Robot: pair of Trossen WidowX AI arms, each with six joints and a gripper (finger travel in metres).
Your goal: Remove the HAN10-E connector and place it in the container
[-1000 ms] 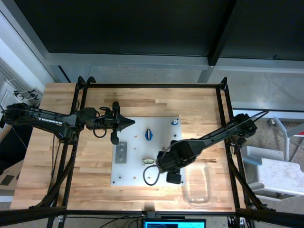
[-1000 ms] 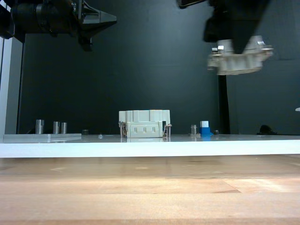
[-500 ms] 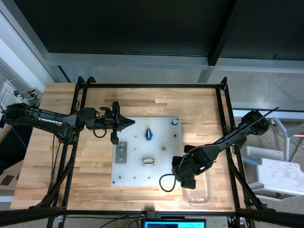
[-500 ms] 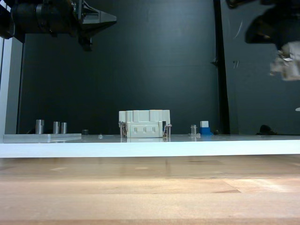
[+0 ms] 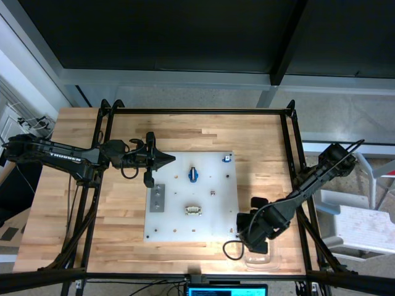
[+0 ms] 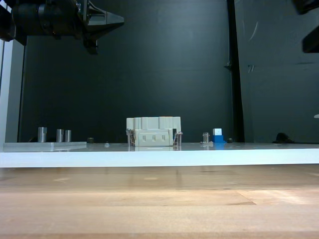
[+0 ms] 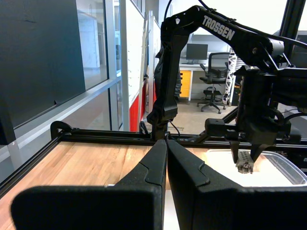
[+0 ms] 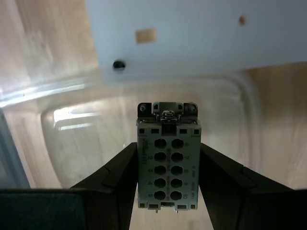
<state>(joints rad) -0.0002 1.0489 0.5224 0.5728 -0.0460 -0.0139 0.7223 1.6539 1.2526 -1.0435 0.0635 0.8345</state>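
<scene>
Now, right gripper (image 8: 169, 191) is clamped on the HAN10-E connector (image 8: 168, 158), fingers on its long sides, pin holes facing cam. Connector hangs over the container (image 8: 249, 103), above its clear floor, not lying in it. Left gripper (image 7: 166, 143): fingers pressed together w/ nothing between, raised over white board (image 5: 213, 172), far-left corner.

Evenly lit from overhead in the high view, with the light wooden worktop (image 5: 80, 203) washed pale near the right tool (image 7: 244, 159) above the clear plastic rectangular tray (image 8: 57, 87). Dim in the low view: left tool (image 6: 117, 20), high over the white flat board (image 6: 159, 155), near-black against a dark backdrop; foreground wood soft. Glare streaks on the tray wall beside the sharply focused grey-beige rectangular plug block (image 8: 168, 158) clamped in the right tool. Blown-out window light beyond the left tool's blurred, pressed-together fingers (image 7: 148, 177).
</scene>
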